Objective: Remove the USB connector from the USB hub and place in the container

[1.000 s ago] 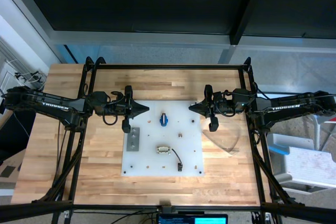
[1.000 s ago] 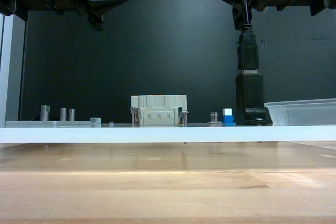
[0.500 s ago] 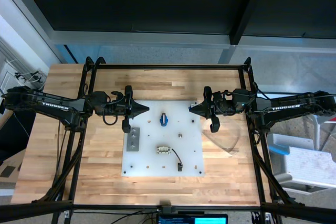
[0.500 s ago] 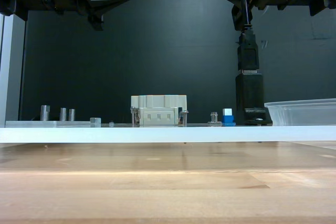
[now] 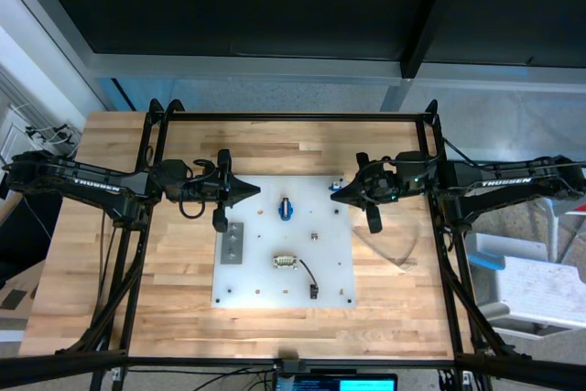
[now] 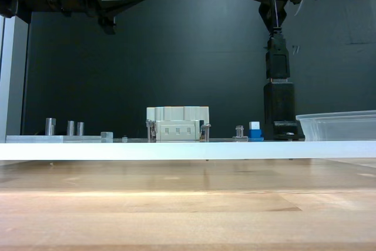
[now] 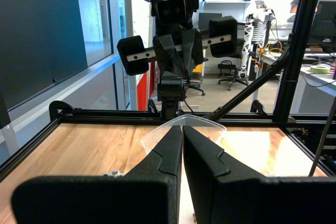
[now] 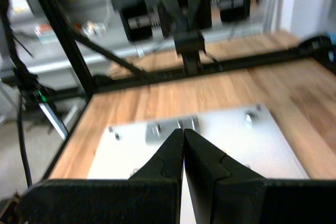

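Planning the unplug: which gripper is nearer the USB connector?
The right gripper, over the board's far right corner; the left gripper hovers over its far left.

Wooden table (image 5: 174, 304) carries white board (image 5: 265, 283) and container (image 6: 341, 126).

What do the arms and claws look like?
The left arm and right arm are black with white TROSSEN lettering. The left claw, over the board's left side, and the right claw, over its right side, each taper to a wedge of two black fingers. A looped black cable hangs by the left wrist.
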Available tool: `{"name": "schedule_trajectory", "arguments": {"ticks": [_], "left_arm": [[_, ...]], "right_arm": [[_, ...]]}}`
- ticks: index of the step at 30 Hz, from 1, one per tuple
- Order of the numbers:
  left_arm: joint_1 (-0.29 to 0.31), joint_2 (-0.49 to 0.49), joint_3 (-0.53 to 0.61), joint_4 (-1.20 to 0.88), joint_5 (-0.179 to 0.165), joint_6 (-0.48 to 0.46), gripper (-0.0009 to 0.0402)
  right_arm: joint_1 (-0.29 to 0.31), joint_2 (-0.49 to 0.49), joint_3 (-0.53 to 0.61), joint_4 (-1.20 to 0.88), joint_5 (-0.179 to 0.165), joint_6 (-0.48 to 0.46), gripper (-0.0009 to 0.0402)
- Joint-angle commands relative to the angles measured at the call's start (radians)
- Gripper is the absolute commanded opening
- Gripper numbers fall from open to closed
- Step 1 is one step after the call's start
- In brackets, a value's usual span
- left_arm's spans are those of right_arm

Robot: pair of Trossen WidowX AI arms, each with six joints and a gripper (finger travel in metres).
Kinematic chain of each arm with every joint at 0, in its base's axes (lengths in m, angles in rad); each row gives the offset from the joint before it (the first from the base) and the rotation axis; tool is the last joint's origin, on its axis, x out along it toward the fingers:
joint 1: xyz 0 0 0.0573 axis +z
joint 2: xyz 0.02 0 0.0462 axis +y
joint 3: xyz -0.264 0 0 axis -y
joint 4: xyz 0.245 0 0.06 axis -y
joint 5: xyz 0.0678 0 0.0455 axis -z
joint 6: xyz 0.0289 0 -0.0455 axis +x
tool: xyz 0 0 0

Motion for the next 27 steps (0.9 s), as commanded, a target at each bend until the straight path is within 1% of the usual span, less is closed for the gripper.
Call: {"name": "schedule_trajectory", "arguments": {"ticks": [1, 5, 7, 8, 10, 14, 15, 16, 19, 23, 27], "left_arm": [[0.000, 0.000, 0.000, 0.000, 0.000, 0.000, 0.0001], [0.000, 0.000, 0.000, 0.000, 0.000, 0.000, 0.0001], [0.000, 0.000, 0.000, 0.000, 0.000, 0.000, 0.0001], [0.000, 0.000, 0.000, 0.000, 0.000, 0.000, 0.0001], [0.000, 0.000, 0.000, 0.000, 0.000, 0.000, 0.0001], [0.000, 0.000, 0.000, 0.000, 0.000, 0.000, 0.0001], [0.000, 0.000, 0.000, 0.000, 0.000, 0.000, 0.0001], [0.000, 0.000, 0.000, 0.000, 0.000, 0.000, 0.0001], [0.000, 0.000, 0.000, 0.000, 0.000, 0.000, 0.0001], [0.000, 0.000, 0.000, 0.000, 0.000, 0.000, 0.0001], [0.000, 0.000, 0.000, 0.000, 0.000, 0.000, 0.0001]], "right_arm": [[0.064, 0.008, 0.048, -0.123, 0.075, -0.011, 0.0000], [0.149, 0.010, 0.108, -0.293, 0.208, -0.023, 0.0000], [0.188, 0.016, 0.135, -0.373, 0.249, -0.012, 0.0000], [0.205, 0.021, 0.150, -0.412, 0.261, 0.003, 0.0000], [0.239, 0.035, 0.178, -0.476, 0.276, 0.027, 0.0000], [0.291, 0.075, 0.233, -0.573, 0.279, 0.072, 0.0000], [0.304, 0.087, 0.244, -0.588, 0.286, 0.088, 0.0000], [0.317, 0.098, 0.256, -0.605, 0.303, 0.105, 0.0000], [0.362, 0.140, 0.291, -0.658, 0.329, 0.142, 0.0000], [0.415, 0.195, 0.333, -0.686, 0.329, 0.188, 0.0000], [0.454, 0.249, 0.365, -0.689, 0.329, 0.217, 0.0000]]}}
